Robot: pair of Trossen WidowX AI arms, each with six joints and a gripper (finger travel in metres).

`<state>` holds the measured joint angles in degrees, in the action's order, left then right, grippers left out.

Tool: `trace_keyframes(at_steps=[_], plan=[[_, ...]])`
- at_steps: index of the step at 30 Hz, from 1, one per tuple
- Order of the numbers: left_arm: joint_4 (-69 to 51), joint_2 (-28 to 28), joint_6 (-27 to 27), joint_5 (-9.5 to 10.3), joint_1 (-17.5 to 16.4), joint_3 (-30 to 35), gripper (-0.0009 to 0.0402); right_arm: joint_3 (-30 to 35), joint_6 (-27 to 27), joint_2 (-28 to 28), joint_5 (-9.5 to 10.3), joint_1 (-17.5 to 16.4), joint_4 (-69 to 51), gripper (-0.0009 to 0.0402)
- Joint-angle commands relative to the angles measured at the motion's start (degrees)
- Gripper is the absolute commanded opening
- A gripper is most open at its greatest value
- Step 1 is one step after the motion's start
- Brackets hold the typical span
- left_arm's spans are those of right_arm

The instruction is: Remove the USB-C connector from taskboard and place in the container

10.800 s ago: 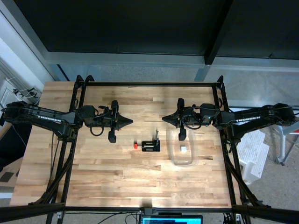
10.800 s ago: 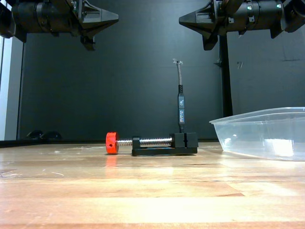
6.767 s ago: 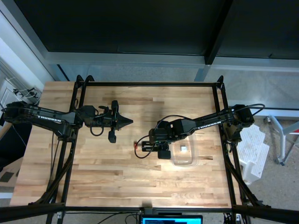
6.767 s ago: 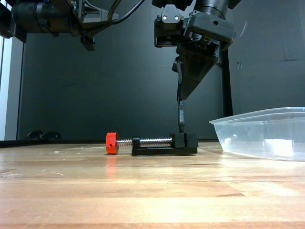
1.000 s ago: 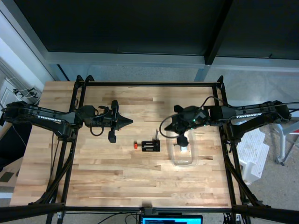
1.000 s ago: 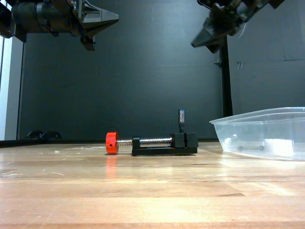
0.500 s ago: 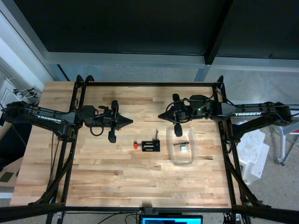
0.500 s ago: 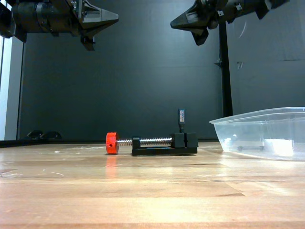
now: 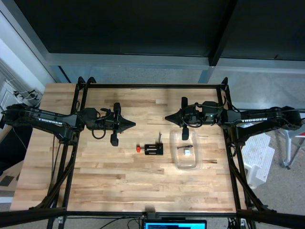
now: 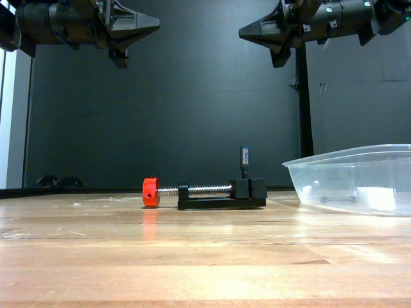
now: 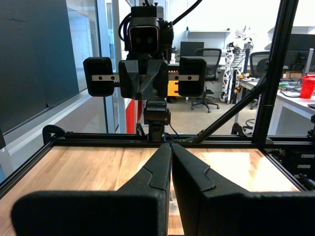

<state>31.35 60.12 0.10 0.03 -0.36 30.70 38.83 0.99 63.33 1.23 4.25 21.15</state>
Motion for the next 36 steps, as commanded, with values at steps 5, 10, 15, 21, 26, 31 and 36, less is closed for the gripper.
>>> trace_keyframes(at_steps=[5, 10, 15, 21, 26, 31, 36], plan=[[0.0, 0.0, 0.02, 0.0, 0.0, 0.0, 0.0, -4.02, 0.66, -1.4, -0.15, -0.5, 5.68, 0.0], [0.02, 0.0, 0.02, 0.0, 0.0, 0.0, 0.0, -4.66, 0.59, -1.81, -0.17, -0.76, 7.04, 0.0], [0.02, 0.0, 0.02, 0.0, -0.02, 0.0, 0.0, -4.66, 0.02, -1.86, -0.15, -1.03, 7.5, 0.0], [0.02, 0.0, 0.02, 0.0, 0.0, 0.0, 0.0, -4.74, 0.0, -1.86, 0.35, -1.42, 7.72, 0.0], [0.02, 0.0, 0.02, 0.0, 0.0, 0.0, 0.0, -5.81, -0.2, -1.86, 0.31, -2.19, 8.96, 0.0], [0.02, 0.0, 0.02, 0.0, 0.0, 0.0, 0.0, -6.56, 0.04, -1.86, 0.31, -2.32, 9.97, 0.0], [0.02, 0.0, 0.02, 0.0, -0.02, 0.0, 0.0, -6.45, 0.28, -1.86, 0.33, -2.4, 9.84, 0.0]])
